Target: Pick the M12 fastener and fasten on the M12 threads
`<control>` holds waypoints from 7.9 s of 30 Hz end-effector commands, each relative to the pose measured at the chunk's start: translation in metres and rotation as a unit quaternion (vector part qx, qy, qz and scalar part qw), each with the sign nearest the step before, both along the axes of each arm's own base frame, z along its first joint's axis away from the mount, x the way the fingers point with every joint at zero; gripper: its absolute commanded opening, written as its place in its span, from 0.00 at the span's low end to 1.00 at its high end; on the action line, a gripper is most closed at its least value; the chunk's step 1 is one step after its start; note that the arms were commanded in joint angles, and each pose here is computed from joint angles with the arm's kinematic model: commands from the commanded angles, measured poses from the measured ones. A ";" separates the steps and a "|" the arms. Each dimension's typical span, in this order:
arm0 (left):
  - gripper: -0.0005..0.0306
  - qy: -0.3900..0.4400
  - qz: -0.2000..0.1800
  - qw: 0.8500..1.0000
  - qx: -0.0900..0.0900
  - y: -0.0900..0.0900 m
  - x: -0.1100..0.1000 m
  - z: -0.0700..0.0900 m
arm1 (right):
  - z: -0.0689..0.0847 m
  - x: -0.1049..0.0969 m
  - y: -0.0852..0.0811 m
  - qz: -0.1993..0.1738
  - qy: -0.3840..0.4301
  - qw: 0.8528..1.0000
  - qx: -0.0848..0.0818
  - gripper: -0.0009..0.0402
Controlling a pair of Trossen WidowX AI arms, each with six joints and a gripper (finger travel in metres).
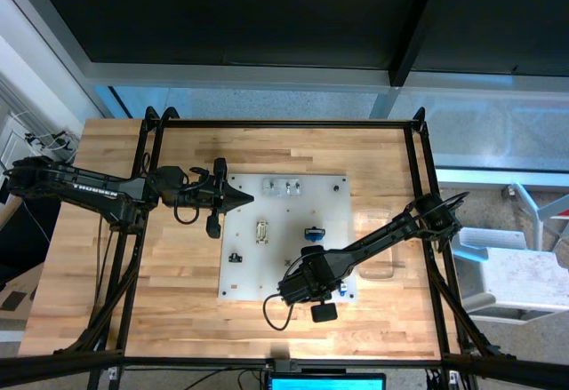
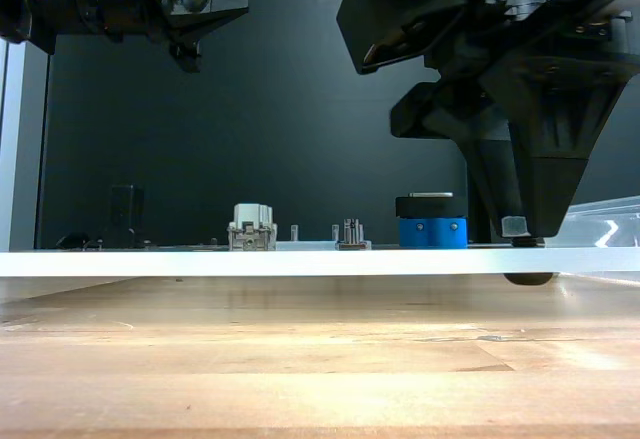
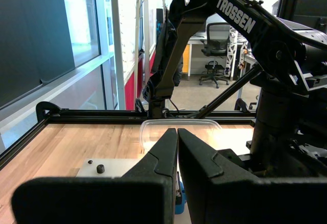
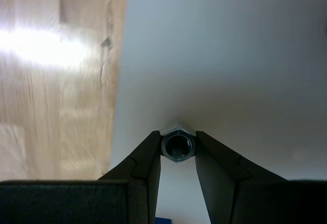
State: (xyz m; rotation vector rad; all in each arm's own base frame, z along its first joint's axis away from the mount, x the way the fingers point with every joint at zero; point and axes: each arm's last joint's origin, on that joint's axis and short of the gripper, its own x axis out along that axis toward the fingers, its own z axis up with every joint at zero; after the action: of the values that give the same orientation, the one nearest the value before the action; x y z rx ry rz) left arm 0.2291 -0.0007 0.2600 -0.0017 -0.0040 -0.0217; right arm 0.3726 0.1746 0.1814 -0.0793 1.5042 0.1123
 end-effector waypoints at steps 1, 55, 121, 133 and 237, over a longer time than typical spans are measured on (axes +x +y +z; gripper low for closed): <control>0.02 0.000 0.000 1.000 0.000 0.000 0.000 0.000 | 0.000 0.000 0.000 -0.055 0.001 0.998 0.002 0.09; 0.02 0.000 0.000 1.000 0.000 0.000 0.000 0.000 | 0.000 0.001 0.001 -0.877 0.020 0.477 0.059 0.09; 0.02 0.000 0.000 1.000 0.000 0.000 0.000 0.000 | 0.003 -0.003 0.002 -0.982 0.024 0.176 0.061 0.21; 0.02 0.000 0.000 1.000 0.000 0.000 0.000 0.000 | 0.021 -0.006 0.001 -0.978 0.027 0.189 0.086 0.46; 0.02 0.000 0.000 1.000 0.000 0.000 0.000 0.000 | 0.009 -0.028 -0.004 0.018 0.003 0.995 0.101 0.02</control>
State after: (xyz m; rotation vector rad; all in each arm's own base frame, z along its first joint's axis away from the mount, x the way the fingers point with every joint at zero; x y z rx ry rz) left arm 0.2291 -0.0007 0.2602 -0.0017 -0.0044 -0.0217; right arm 0.3463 0.1700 0.1888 0.0495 1.4750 0.2953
